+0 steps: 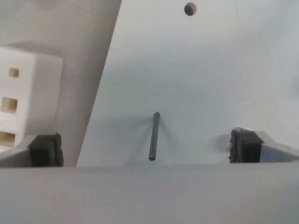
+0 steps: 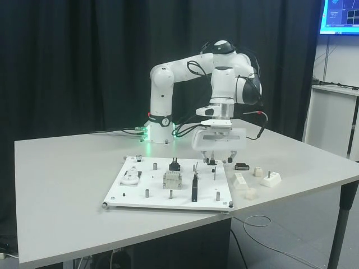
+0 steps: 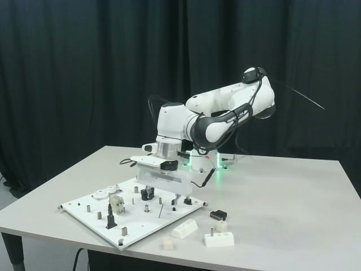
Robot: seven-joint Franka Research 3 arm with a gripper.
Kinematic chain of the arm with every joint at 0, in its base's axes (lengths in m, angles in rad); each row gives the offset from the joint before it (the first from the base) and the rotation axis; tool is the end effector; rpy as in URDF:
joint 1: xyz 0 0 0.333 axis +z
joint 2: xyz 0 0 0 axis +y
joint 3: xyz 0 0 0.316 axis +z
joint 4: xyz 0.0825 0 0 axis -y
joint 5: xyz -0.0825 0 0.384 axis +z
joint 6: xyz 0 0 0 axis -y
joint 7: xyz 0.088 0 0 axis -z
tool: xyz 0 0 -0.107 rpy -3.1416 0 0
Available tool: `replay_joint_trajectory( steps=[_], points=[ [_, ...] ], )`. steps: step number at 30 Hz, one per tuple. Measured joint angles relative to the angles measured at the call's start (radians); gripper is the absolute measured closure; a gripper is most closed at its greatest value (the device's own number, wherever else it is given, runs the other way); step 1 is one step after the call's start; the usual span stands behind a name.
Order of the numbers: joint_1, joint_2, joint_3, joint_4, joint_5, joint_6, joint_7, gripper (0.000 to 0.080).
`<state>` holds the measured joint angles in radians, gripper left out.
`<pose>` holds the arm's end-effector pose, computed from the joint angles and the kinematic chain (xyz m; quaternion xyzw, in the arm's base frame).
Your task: Insert round peg 1.
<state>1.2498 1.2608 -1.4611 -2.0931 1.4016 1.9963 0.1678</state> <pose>0.5703 -0.0252 0.2558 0.8776 -0.4702 0.0932 0.0049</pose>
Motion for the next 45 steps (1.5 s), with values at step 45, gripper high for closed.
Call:
replay_joint_trajectory(
  steps=[45],
  points=[
    [0.017, 0.000, -0.014, -0.032, -0.071, 0.003, 0.000, 0.0003]
  ],
)
